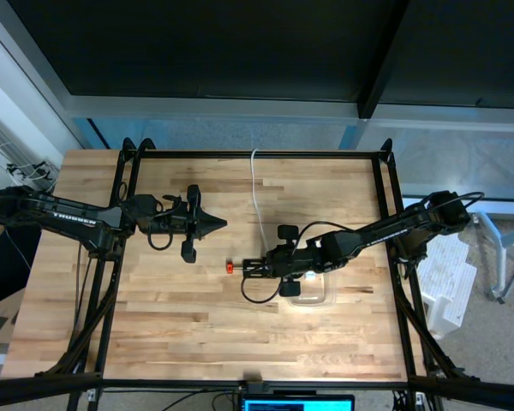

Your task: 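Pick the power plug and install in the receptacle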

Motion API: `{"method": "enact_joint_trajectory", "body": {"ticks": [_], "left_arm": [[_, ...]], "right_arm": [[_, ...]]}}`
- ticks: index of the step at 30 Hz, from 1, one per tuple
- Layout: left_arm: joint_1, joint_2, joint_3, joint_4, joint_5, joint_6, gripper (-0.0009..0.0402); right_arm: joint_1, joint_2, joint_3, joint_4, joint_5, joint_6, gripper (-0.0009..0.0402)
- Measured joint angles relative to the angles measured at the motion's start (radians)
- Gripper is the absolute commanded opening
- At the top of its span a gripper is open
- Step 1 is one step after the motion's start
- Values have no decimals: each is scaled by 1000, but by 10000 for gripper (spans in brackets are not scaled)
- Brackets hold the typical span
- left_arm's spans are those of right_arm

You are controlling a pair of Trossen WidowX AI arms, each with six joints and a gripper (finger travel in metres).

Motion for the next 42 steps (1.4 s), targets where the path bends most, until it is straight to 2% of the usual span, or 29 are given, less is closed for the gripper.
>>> {"method": "enact_joint_trajectory", "body": {"ticks": [4, 16, 25, 35, 39, 42], "left_arm": [[0, 0, 0, 0, 0, 0, 0], [0, 0, 0, 0, 0, 0, 0], [0, 0, 0, 0, 0, 0, 0], [0, 0, 0, 0, 0, 0, 0], [0, 0, 0, 0, 0, 0, 0], [0, 0, 0, 0, 0, 0, 0]], "right_arm": [[1, 6, 15, -21, -14, -2, 102], [1, -25, 28, -36, -3, -16, 132], [1, -108, 29, -75, 5, -16, 132], [1, -138, 29, -125, 6, -5, 133], [0, -164, 28, -130, -24, 2, 128], [-8, -214, 5, -117, -42, 3, 105]]}}
